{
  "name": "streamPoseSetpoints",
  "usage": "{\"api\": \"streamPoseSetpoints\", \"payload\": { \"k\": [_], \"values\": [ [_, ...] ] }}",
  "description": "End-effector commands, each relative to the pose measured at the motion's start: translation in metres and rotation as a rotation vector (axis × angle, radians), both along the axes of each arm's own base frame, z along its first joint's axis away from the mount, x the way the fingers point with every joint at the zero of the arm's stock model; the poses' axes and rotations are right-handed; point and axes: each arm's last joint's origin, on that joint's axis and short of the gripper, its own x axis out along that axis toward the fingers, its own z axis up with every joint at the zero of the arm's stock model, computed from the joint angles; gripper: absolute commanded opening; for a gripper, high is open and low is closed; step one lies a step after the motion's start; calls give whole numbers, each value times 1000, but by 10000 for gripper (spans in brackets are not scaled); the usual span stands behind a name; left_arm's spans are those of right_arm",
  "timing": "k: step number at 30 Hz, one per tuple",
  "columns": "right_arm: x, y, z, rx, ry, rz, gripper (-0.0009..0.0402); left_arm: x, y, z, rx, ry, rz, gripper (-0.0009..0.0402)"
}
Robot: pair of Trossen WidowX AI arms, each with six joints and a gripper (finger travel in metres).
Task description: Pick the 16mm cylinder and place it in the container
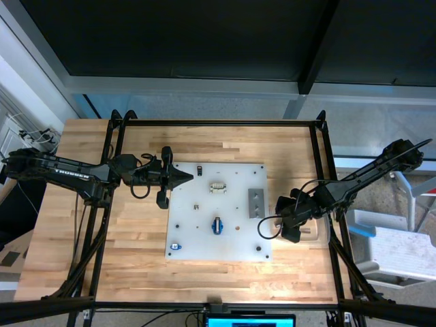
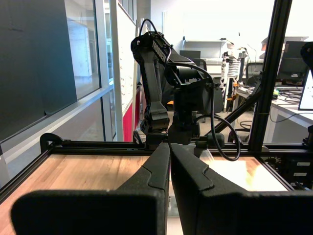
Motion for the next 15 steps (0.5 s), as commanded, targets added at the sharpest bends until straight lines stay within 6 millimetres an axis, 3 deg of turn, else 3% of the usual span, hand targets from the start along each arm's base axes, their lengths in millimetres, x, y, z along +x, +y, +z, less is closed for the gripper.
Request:
{"api": "streamPoseSetpoints", "payload": {
  "k": [1,15],
  "values": [
    [0,0,0,1,-1,0,173,0,0,0,0,0,0,0],
    [0,0,0,4,0,-3,166,0,0,0,0,-1,0,0]
  ]
}}
